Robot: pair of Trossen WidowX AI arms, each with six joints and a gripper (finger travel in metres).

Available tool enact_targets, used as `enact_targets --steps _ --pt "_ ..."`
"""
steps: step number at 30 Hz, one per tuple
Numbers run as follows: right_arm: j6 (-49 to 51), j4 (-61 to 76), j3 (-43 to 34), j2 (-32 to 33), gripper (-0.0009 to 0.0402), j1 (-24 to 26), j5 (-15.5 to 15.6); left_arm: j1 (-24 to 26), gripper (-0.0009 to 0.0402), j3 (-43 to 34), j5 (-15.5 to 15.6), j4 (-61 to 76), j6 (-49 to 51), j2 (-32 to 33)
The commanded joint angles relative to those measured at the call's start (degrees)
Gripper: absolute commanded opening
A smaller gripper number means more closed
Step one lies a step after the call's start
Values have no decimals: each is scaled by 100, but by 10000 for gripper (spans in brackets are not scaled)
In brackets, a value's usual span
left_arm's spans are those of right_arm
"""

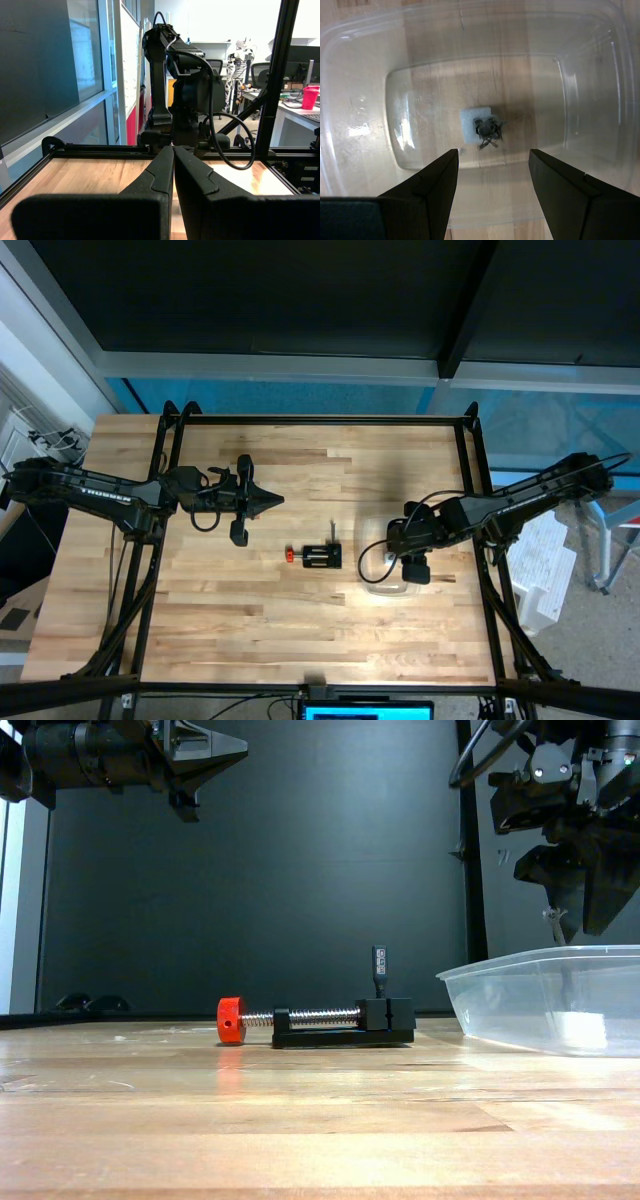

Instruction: Pick the usb-c connector and install on the hub

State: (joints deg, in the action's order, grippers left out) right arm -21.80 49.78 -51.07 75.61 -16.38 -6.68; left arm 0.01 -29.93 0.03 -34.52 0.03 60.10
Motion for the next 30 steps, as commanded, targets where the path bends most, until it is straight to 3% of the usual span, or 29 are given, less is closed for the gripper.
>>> enact_targets --steps 1,30 --pt "-2 -81 2 116 191 -13 0 0 0 -2 -2 0 -2 0" --pt "22 -490 4 1021 192 -15 2 0 0 -2 -2 0 -2 2"
